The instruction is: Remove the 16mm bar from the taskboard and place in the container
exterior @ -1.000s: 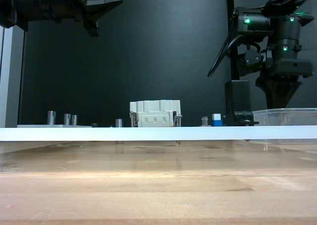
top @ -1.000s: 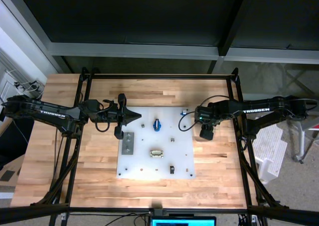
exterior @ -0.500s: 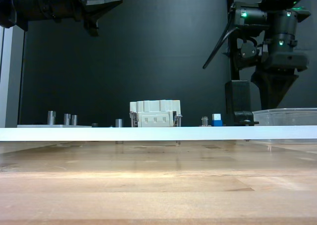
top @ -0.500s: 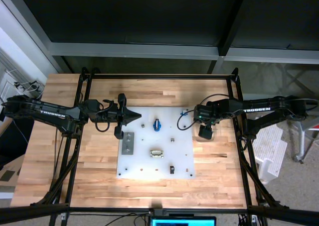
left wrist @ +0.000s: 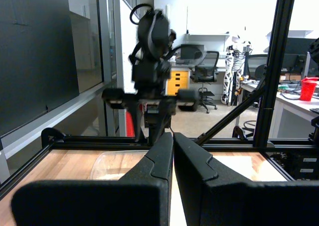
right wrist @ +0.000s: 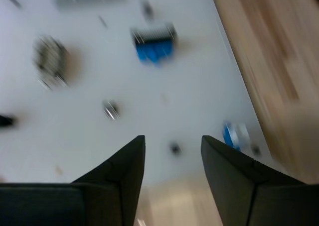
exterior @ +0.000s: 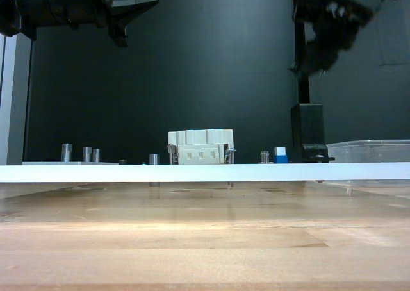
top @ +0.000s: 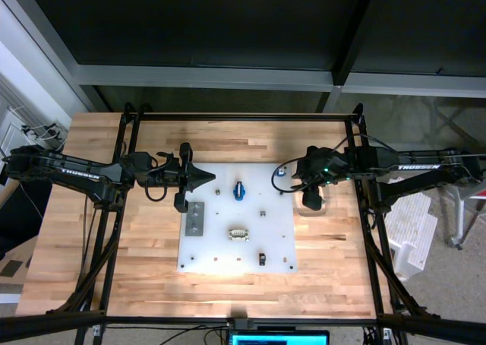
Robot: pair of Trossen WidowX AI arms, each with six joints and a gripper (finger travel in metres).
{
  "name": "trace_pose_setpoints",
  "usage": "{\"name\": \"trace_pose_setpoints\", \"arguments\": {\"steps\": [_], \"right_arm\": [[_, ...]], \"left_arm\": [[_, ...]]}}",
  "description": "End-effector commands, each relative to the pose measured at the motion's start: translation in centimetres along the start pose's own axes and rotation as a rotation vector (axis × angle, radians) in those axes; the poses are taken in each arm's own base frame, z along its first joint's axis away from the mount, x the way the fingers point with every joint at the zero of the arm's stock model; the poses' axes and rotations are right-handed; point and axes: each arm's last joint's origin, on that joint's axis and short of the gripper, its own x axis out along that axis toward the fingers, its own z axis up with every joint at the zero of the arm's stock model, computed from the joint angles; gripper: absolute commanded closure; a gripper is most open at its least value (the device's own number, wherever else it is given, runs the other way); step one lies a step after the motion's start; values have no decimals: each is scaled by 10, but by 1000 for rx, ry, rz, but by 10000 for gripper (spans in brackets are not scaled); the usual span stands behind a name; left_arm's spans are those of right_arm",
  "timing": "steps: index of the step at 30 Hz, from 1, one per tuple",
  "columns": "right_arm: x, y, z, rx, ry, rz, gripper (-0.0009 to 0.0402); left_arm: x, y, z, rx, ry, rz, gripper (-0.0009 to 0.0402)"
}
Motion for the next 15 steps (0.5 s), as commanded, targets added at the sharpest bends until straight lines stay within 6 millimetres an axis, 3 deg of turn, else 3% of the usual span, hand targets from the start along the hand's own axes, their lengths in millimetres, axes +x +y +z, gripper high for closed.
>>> {"name": "trace_pose_setpoints", "arguments": {"steps": [1, 6, 15], "right_arm": [[-2, 10, 11, -17, -128, 43, 272], [-1, 16, 25, -39, -312, 79, 302], [5, 18, 29, -102, -560, 85, 350]], "left_arm": [[0, 0, 0, 0, -1, 0, 393], [0, 0, 0, 0, 0, 0, 393], [0, 0, 0, 0, -1, 0, 393]]}}
